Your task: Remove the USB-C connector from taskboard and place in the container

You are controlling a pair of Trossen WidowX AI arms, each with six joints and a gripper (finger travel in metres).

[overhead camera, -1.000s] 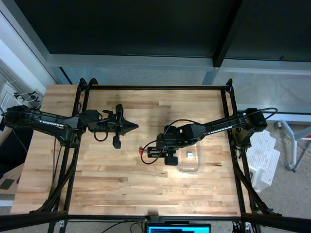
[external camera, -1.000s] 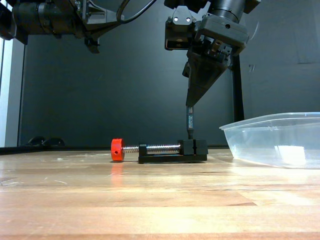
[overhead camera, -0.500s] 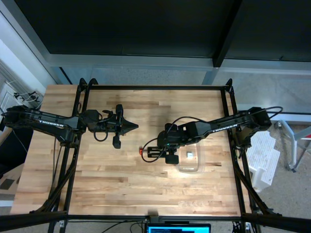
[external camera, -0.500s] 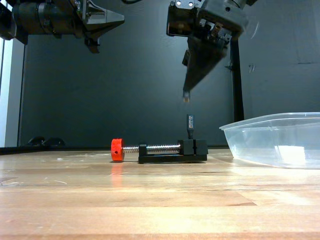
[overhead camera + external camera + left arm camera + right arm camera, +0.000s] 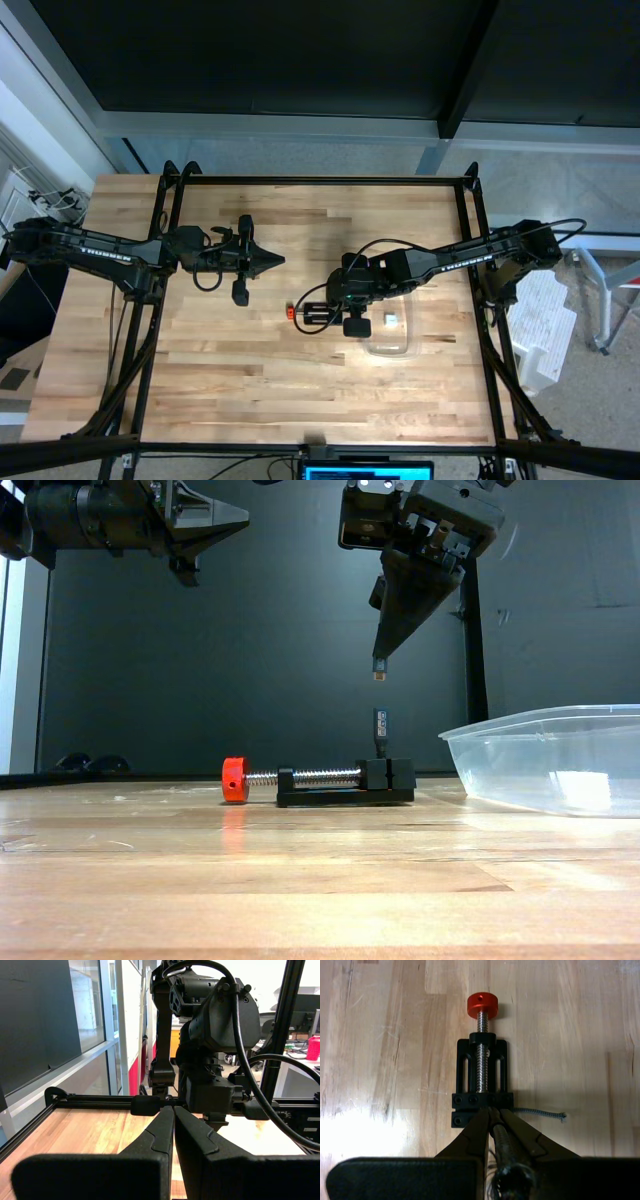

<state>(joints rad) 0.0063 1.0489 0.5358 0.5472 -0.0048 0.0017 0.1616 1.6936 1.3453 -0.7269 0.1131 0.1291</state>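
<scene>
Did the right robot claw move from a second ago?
Yes. The right gripper rose off the USB-C connector, which stands in the taskboard. The left gripper hangs high at left.

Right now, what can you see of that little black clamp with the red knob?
The taskboard is a small black vise lying flat on the wooden table, with a silvery threaded screw ending in a red-orange knob. The USB-C connector stands upright in its other end. A thin grey cord lies beside it. The right gripper hovers above, not touching; the left gripper hangs far off.
</scene>
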